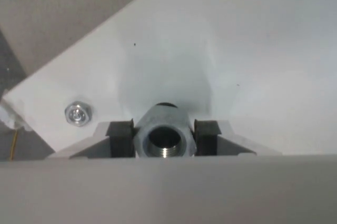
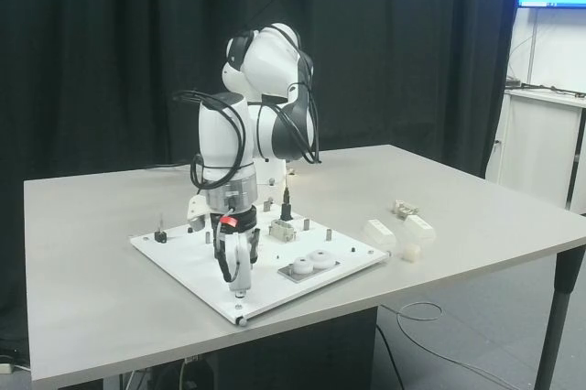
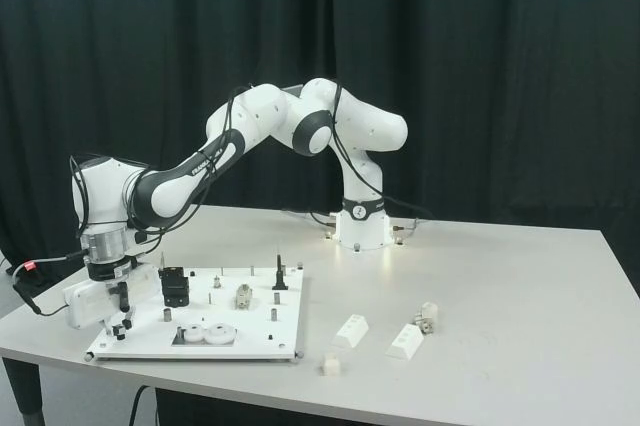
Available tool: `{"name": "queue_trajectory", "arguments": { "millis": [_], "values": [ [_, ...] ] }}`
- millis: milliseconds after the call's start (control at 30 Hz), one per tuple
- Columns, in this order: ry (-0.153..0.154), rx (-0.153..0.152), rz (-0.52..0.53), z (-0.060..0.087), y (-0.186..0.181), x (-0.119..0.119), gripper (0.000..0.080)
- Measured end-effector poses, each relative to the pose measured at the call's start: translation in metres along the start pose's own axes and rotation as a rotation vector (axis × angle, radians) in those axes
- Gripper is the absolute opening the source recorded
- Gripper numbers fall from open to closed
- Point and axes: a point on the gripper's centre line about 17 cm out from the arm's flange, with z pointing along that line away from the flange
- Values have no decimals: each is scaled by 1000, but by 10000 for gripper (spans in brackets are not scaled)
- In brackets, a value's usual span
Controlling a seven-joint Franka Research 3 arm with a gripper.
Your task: Insert bolt 4.
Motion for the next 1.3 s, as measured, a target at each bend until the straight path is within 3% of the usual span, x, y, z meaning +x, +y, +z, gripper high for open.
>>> {"name": "queue_trajectory", "arguments": {
  "millis": [767, 1233, 1267, 1300],
  "values": [
    [-2, 1, 134, 0, 0, 0, 242],
    [0, -3, 145, 3, 1, 3, 242],
    [1, -3, 142, 3, 1, 4, 412],
    [2, -2, 139, 3, 1, 4, 412]
  ]
}}
